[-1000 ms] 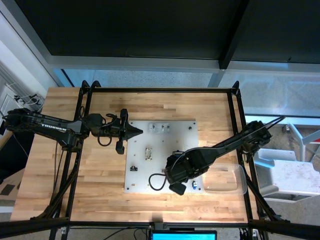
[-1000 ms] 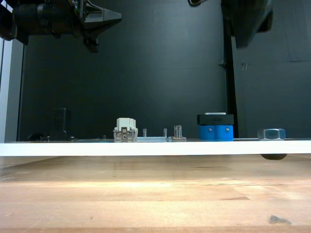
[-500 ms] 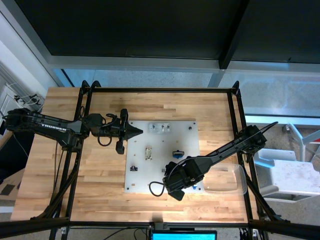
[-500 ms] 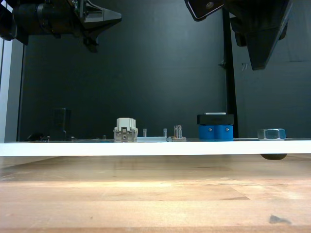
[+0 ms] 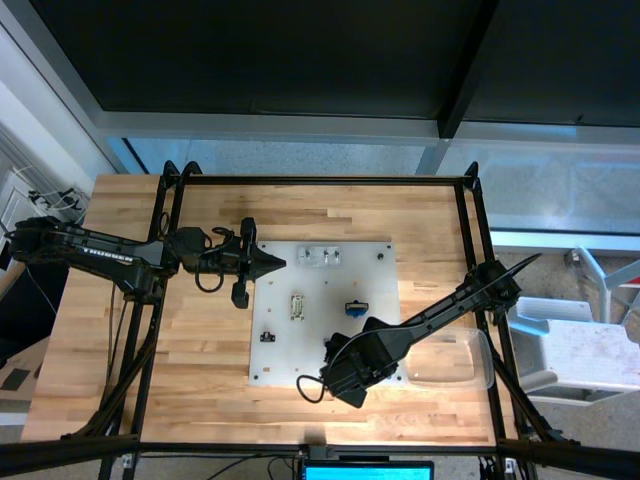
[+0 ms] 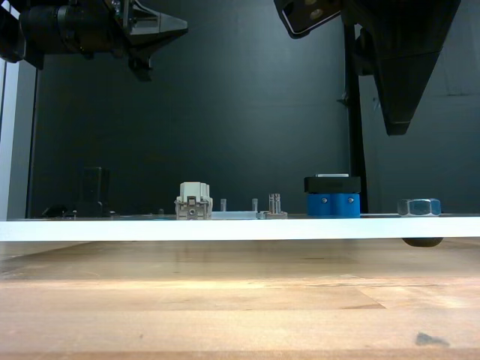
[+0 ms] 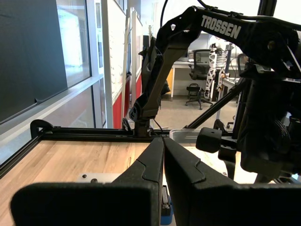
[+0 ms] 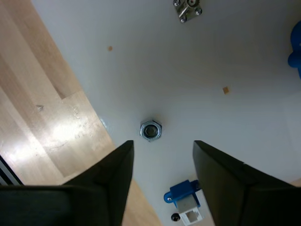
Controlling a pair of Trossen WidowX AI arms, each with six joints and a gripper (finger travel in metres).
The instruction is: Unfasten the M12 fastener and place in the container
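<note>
Right wrist view looks straight down between the wide-spread, empty fingers of the right gripper (image 8: 162, 143) at the M12 fastener (image 8: 151, 130), apparently seated on its stud on the white board (image 8: 211, 56), ready to be straddled. In the high view the container (image 5: 450, 362) sits lower right; the left gripper (image 5: 278, 263) hangs closed, parked left of centre.

I log matte-black arms (image 5: 440, 312) with white TROSSEN lettering (image 5: 103, 254), looped cables (image 5: 308, 384); left gripper (image 5: 281, 263) at board's (image 5: 290, 350) left edge, right gripper (image 8: 163, 143) above its near edge.
</note>
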